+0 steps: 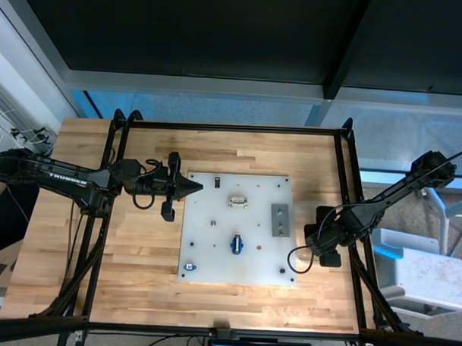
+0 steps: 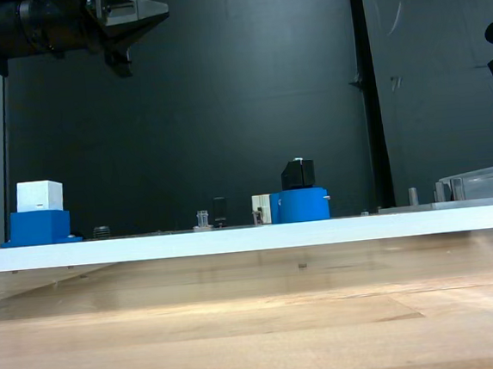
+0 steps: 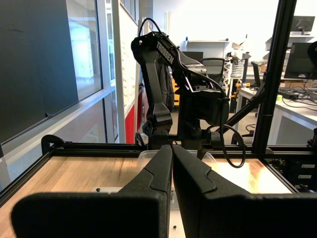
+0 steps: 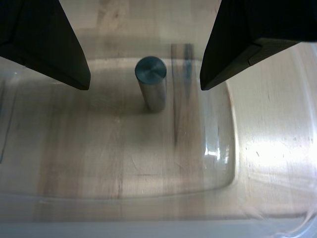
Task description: Pick the 16mm cylinder and place it in the taskboard
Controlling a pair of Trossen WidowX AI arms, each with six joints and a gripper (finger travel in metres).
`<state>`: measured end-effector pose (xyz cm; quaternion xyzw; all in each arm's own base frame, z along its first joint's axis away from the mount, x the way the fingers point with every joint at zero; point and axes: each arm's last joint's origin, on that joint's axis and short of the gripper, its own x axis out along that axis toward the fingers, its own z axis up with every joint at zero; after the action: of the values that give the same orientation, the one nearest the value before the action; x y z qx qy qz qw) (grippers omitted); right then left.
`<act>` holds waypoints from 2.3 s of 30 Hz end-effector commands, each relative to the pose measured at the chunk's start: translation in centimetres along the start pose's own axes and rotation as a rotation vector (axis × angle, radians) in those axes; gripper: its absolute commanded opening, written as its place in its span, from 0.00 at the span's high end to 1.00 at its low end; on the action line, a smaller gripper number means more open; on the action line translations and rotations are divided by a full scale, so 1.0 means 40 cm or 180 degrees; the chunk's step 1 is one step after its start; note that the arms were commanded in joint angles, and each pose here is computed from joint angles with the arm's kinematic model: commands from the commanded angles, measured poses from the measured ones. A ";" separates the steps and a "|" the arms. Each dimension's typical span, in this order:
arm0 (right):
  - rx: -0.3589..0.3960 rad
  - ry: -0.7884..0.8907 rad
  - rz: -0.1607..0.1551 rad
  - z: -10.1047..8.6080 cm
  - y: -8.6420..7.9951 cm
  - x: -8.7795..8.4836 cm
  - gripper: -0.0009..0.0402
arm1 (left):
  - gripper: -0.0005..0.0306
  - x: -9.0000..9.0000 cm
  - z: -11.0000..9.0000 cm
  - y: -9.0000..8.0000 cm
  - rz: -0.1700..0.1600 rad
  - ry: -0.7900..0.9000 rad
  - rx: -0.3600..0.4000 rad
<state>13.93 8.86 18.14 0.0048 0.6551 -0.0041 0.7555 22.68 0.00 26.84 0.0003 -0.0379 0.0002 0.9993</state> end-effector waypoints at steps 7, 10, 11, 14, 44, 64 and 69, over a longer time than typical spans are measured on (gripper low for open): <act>0.0006 -0.0006 0.0007 0.002 0.007 0.022 0.22 | 0.98 0.000 0.000 0.000 0.0000 -0.0002 0.0000; 0.0001 0.0001 0.0003 0.001 0.007 0.023 0.22 | 0.98 0.000 0.000 0.000 -0.0001 -0.0002 0.0001; 0.0001 0.0001 0.0003 0.001 0.007 0.023 0.23 | 0.98 0.000 0.000 0.000 0.0000 -0.0002 0.0000; 0.0006 0.0000 0.0003 0.001 0.007 0.023 0.25 | 0.98 0.000 0.000 0.000 -0.0001 -0.0002 0.0000; -0.0006 0.0007 0.0007 0.000 0.008 0.023 0.67 | 0.98 0.000 0.000 0.000 -0.0001 -0.0002 0.0001; -0.0021 0.0008 0.0010 -0.001 0.009 0.023 0.91 | 0.98 0.000 0.000 0.000 -0.0001 -0.0002 0.0000; -0.0027 0.0011 0.0008 -0.001 0.010 0.023 0.94 | 0.98 0.000 0.000 0.000 -0.0001 -0.0002 0.0001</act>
<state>14.01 9.23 17.24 0.0028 0.6561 -0.0008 0.7547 22.67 0.00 26.86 0.0003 -0.0382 0.0000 0.9993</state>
